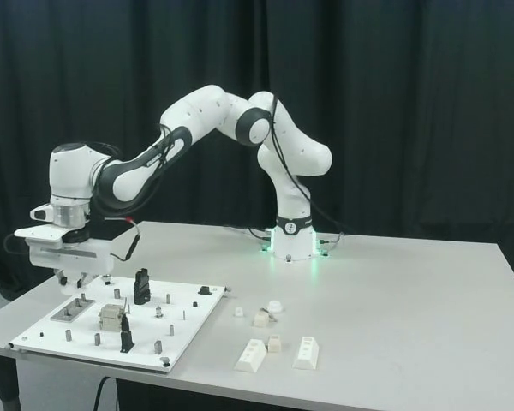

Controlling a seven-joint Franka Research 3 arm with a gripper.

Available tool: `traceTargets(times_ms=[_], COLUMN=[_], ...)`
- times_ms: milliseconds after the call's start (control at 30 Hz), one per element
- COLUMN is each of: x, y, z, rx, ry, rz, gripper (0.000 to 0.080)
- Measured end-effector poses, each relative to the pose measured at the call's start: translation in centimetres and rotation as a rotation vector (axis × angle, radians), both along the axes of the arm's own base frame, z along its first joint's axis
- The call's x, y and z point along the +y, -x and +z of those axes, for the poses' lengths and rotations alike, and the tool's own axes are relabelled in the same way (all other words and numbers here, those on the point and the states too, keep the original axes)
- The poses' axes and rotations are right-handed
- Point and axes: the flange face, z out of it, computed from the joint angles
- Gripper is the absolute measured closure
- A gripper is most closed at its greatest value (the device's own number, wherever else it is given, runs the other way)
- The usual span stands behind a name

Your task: Insert large gear.

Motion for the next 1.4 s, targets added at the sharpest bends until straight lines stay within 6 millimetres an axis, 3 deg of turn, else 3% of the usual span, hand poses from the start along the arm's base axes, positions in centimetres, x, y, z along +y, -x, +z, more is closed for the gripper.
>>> traceTargets(times_ms=[700,1400], x=[-3.1,-3.8], y=[-0.5,-0.7], z=[-2.0,-4.2], rx=[0.004,0.012], ry=[-0.041,-0.048], rz=[0.009,0.019], gripper=[0.047,0.047])
